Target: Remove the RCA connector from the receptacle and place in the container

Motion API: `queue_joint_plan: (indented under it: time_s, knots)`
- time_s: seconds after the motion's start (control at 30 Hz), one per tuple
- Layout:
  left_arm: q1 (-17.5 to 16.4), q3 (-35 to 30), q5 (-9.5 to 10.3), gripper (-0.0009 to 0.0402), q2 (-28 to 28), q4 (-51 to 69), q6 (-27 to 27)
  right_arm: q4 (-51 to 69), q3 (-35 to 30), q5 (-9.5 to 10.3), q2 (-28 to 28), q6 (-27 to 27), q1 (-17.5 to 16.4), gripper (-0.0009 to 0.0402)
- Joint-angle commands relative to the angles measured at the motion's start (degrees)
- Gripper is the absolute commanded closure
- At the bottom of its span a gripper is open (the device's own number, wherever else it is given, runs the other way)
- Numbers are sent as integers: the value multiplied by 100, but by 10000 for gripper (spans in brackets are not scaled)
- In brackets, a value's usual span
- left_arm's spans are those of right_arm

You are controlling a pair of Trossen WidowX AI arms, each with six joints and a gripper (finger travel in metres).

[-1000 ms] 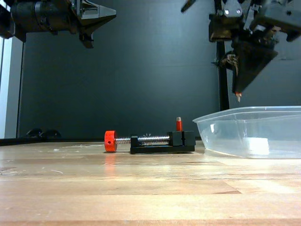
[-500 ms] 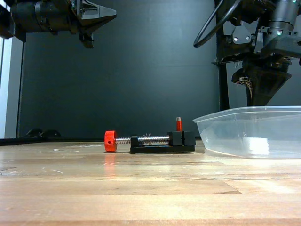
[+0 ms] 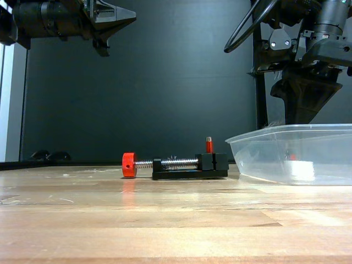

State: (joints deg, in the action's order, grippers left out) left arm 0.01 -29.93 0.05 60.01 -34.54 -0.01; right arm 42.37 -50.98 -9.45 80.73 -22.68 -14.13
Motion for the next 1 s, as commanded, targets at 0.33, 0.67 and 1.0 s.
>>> queue_joint_plan:
  time_s: [0.33,0.67,1.0]
  knots:
    - [0,-2,-2,393,0,0,0,133,-363,13,-9,435,22,253]
    - [0,-2,-2,393,0,0,0,140,-1239,208,-273,1318,560,291]
    - [-2,-2,-2,393,0,0,0,-1462,-992,372,-1088,2124,1106,346]
